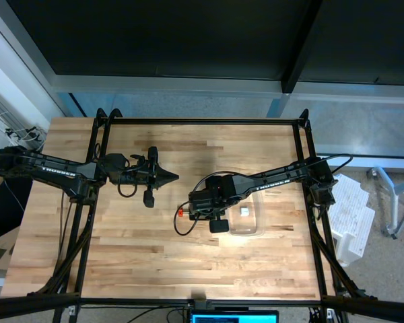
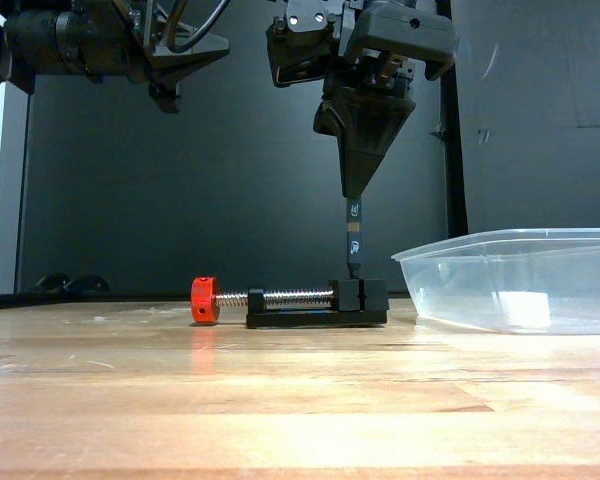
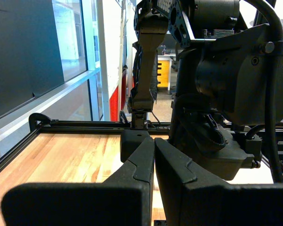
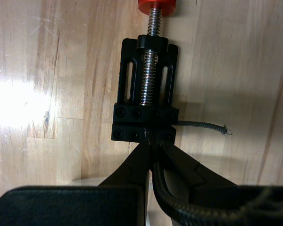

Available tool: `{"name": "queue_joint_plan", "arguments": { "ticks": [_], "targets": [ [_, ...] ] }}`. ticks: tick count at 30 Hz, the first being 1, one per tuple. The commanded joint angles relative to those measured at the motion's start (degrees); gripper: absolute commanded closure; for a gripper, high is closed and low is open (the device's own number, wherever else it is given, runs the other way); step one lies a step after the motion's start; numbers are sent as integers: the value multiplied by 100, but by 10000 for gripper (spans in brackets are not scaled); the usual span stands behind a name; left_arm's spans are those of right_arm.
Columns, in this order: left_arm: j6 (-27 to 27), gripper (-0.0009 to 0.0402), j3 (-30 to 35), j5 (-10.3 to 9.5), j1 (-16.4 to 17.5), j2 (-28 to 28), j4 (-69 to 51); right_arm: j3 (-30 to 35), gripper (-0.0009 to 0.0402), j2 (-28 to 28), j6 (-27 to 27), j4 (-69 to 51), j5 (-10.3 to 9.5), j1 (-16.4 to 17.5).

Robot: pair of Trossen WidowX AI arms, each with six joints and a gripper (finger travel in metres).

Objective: Pick the USB-C connector and install on taskboard

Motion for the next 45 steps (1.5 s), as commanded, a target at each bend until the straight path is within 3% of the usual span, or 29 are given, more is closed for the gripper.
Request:
{"name": "queue_joint_plan", "arguments": {
  "ticks": [1,22,26,45],
  "targets": [
    [2,393,0,0,2,2,2,4,393,-9,0,0,-7,0],
    [2,393,0,0,0,2,2,4,393,-127,11,2,-26,2],
    [2,393,0,0,2,2,2,4,393,-111,7,11,-151,0],
    [2,393,0,0,0,2,2,-39,393,-92,7,28,-101,4]
  ]
}}
